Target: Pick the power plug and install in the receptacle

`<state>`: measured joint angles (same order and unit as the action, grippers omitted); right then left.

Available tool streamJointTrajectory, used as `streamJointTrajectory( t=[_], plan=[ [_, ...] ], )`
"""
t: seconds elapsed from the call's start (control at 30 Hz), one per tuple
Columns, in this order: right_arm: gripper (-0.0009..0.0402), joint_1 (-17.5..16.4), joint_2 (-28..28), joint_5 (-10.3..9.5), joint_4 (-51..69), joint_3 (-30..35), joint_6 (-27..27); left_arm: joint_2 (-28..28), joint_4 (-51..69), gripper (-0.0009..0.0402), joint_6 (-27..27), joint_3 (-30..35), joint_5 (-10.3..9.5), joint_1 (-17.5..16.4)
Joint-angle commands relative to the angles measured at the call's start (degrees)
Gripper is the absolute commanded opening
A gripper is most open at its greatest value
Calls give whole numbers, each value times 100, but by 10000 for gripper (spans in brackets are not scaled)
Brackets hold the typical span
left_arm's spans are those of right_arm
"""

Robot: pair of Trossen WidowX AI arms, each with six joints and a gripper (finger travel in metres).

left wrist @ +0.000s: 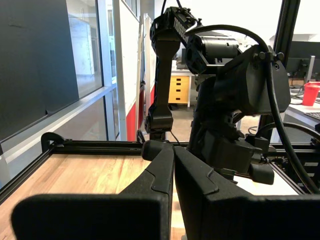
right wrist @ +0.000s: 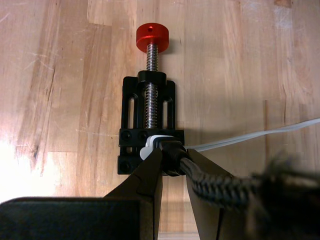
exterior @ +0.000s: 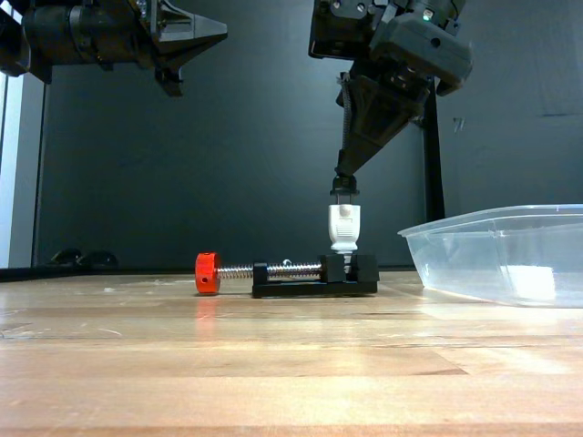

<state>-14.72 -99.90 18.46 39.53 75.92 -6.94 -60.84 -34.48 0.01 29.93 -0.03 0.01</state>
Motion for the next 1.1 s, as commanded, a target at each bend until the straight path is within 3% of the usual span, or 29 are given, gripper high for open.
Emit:
streamJointTrajectory(
  t=[0.03, 1.1],
  plan=[
    [0, -15, 2, -2, -153, -131, -7, -2, -2, 0, 0, 2, 0, 0],
    [0, -52, 2, 7, -782, -730, -4, -2, -2, 0, 0, 2, 0, -2]
  ],
)
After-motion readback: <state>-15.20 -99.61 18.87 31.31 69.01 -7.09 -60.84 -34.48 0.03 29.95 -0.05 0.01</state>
